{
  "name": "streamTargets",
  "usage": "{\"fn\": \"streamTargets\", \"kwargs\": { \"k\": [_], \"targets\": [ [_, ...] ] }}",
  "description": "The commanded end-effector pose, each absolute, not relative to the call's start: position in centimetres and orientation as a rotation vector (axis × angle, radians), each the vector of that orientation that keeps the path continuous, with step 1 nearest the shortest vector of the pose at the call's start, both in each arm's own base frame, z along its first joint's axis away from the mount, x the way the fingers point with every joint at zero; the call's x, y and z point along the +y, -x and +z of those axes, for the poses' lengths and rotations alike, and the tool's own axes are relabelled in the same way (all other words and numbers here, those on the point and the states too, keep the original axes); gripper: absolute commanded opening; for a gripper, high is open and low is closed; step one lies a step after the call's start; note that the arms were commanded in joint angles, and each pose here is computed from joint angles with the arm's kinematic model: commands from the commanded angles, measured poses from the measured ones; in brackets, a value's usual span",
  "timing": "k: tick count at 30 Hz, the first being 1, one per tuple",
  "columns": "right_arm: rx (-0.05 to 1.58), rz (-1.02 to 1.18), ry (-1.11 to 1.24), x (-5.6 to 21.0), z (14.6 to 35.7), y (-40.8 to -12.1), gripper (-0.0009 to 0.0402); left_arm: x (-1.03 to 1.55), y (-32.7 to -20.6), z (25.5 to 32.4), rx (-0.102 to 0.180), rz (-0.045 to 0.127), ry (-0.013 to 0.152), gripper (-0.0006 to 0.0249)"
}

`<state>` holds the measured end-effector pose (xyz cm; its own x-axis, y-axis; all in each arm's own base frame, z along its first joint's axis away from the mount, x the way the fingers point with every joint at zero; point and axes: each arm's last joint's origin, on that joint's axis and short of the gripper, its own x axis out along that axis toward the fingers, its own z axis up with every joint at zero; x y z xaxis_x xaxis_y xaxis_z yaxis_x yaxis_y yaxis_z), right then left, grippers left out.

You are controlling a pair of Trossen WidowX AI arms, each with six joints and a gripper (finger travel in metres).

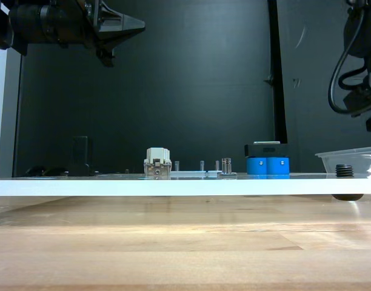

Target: Pick the M12 nut and place it on its threads and fasten

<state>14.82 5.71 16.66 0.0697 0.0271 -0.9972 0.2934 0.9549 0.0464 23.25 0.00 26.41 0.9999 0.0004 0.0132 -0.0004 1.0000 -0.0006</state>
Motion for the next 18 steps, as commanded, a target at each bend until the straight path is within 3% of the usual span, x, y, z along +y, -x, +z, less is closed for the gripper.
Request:
{"fn": "streamTargets", "kwargs": {
  "k": [1, 14, 18],
  "targets": [
    [1.493, -0.200, -0.257, 5.8, 16.1, -14.8, 0.0192, 0.00, -23.3, 26.40, -0.013, 0.000, 0.000, 0.0000],
    [1.481, -0.178, -0.246, 5.7, 14.5, -14.5, 0.0191, 0.00, -23.3, 26.41, -0.014, 0.000, 0.001, 0.0000],
    [1.479, -0.177, -0.241, 5.7, 14.4, -14.5, 0.0165, 0.00, -23.3, 26.40, -0.013, 0.000, 0.000, 0.0000]
  ]
}}
